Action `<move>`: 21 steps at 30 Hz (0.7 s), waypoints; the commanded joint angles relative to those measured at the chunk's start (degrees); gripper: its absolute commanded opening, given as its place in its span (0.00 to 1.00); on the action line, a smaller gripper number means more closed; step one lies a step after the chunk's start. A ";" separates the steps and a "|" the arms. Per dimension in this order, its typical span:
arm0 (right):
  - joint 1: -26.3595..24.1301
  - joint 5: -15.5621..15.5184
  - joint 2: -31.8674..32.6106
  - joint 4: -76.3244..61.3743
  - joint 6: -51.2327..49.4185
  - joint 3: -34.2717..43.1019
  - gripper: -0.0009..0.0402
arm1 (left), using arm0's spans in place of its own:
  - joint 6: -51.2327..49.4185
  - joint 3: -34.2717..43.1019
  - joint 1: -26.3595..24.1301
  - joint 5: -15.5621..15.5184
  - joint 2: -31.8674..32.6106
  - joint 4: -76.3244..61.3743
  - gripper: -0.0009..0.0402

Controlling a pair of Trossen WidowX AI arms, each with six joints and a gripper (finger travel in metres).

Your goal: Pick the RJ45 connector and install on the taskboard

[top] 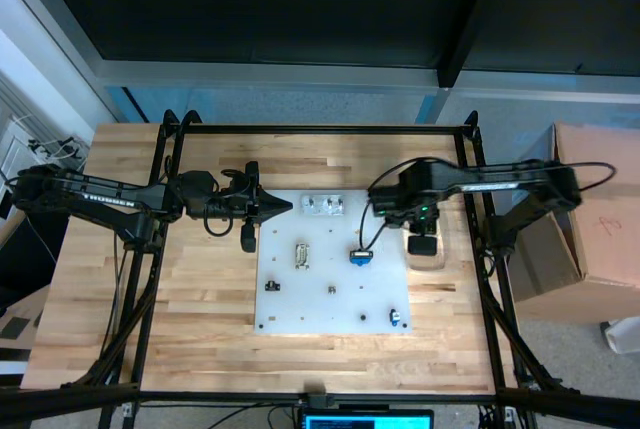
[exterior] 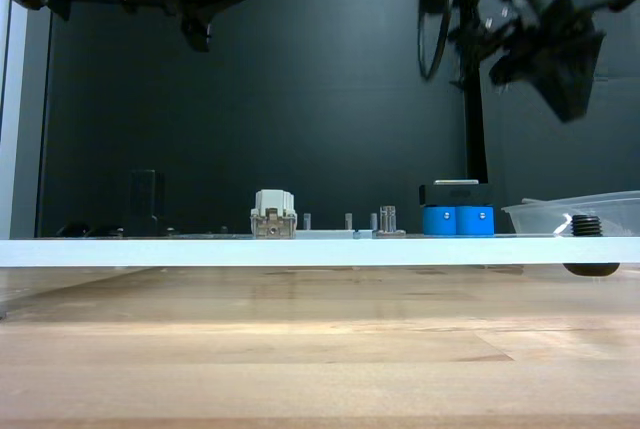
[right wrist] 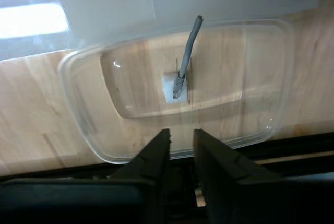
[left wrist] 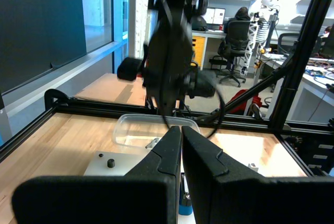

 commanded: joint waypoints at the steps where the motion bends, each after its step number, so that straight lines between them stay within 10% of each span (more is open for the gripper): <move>1: 0.04 0.59 4.35 -0.44 -0.90 -0.02 0.32 | 0.00 0.02 0.00 0.00 0.02 0.00 0.02; 21: -1.14 1.97 16.06 4.22 -6.27 -3.69 0.48 | 0.00 0.02 0.02 0.00 0.04 0.00 0.02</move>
